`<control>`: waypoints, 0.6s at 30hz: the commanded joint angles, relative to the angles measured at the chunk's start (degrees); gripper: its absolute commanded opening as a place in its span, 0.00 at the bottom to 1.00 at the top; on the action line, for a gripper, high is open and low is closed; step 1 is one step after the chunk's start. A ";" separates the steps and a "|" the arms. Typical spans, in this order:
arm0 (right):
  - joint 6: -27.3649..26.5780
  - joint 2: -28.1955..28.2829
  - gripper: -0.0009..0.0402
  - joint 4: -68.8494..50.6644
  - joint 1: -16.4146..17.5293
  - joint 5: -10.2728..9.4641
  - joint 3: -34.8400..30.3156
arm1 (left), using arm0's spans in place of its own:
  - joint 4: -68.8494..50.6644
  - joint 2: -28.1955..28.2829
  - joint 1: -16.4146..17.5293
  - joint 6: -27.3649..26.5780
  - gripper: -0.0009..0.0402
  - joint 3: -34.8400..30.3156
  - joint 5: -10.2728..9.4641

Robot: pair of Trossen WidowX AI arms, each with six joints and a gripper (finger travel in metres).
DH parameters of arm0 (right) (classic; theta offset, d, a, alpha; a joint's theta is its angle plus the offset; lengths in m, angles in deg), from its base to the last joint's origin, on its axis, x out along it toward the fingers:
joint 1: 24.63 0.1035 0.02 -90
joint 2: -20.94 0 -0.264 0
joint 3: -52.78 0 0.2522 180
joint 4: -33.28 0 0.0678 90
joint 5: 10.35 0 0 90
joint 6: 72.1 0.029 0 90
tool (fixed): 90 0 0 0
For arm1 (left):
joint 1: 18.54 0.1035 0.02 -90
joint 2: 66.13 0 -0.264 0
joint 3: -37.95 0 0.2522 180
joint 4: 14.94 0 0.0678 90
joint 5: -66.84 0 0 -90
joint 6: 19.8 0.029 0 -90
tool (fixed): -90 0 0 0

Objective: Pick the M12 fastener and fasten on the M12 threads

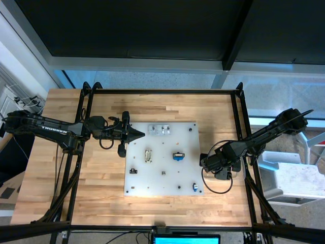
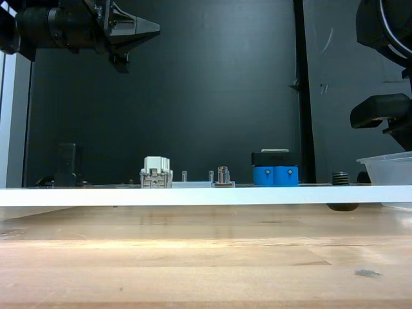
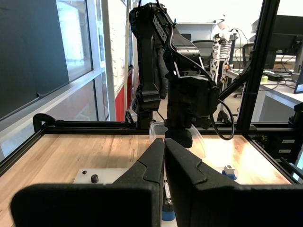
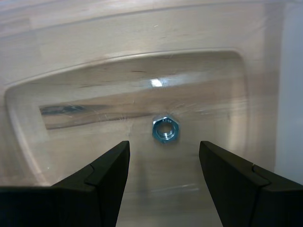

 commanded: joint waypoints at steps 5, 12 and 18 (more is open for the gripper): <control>0.26 1.73 0.52 0.44 0.02 -0.02 -0.17 | 0.00 0.00 0.02 0.00 0.02 -0.02 0.00; 0.48 3.10 0.52 1.79 0.00 -0.13 -0.17 | 0.00 0.00 0.00 0.00 0.02 -0.02 0.00; 1.66 4.33 0.52 2.54 0.02 -0.20 -0.11 | 0.00 0.00 0.00 0.00 0.02 -0.02 0.00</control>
